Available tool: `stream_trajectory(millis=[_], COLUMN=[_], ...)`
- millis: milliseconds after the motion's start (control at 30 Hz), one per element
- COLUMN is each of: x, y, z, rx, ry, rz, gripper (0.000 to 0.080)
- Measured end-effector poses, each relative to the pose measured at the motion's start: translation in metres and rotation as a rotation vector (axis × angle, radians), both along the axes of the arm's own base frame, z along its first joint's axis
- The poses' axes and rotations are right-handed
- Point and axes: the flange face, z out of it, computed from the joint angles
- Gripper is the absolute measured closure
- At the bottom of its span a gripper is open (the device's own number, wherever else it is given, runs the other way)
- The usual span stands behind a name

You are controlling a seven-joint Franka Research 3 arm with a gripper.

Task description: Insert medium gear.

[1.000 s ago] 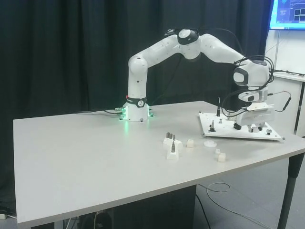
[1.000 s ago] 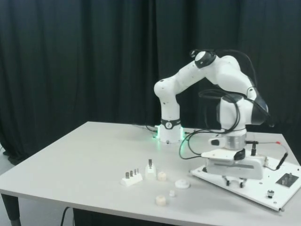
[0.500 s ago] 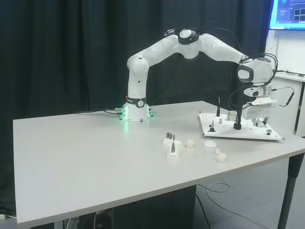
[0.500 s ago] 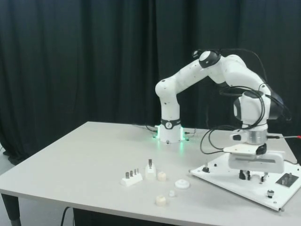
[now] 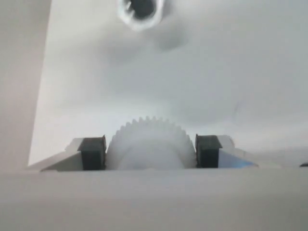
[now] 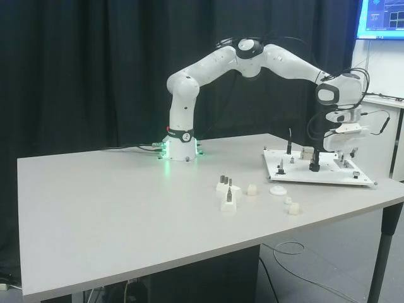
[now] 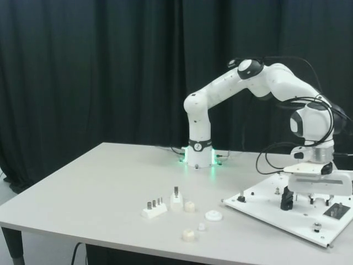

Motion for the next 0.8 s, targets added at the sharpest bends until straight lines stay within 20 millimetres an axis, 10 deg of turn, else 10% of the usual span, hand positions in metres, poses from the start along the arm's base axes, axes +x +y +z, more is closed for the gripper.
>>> stream_trajectory(millis=[800], x=[-0.060], y=[0.073], z=[-0.015], rx=[-0.056], ry=[-0.073], rz=[0.013], gripper=[0.0403])
